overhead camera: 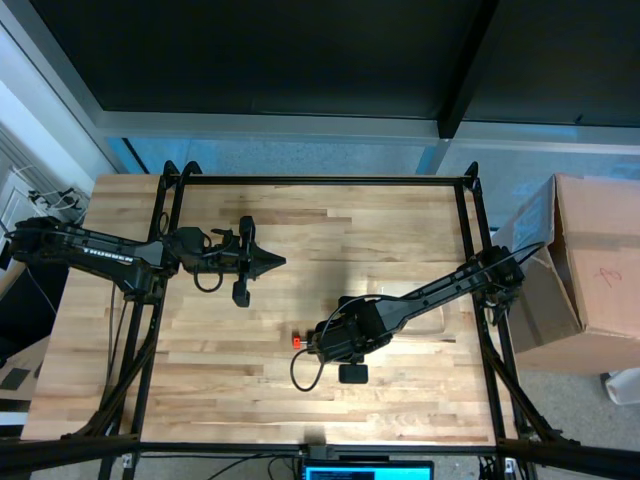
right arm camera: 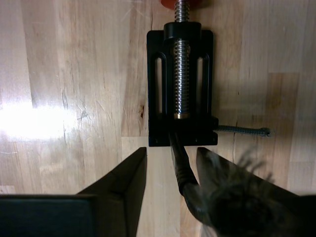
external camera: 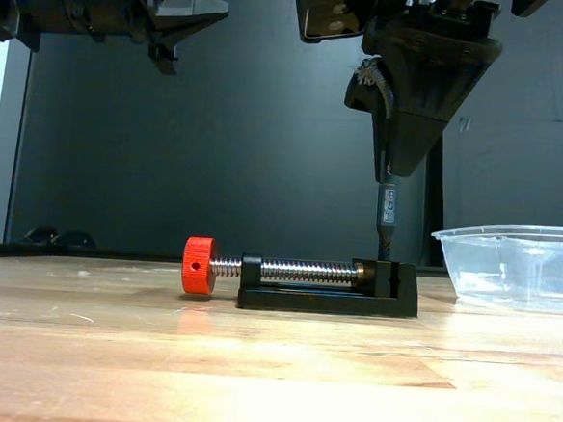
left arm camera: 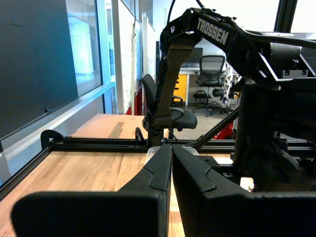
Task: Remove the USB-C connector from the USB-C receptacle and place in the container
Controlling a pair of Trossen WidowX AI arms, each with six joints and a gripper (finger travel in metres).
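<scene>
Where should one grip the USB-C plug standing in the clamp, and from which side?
Probably grip the plug by its body just above the clamp, from straight above: it stands upright. The right gripper hangs over it, jaws open on either side; the left gripper sits shut, high at the left.

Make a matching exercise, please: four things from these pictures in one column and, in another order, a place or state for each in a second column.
1 left gripper
2 right gripper
3 USB-C connector
4 container

A upright, lower end in the black clamp
B fingers shut, up over the table's left side
C clear, standing right of the clamp
D fingers open, either side of the connector

Pairs: 1-B, 2-D, 3-A, 4-C.
</scene>
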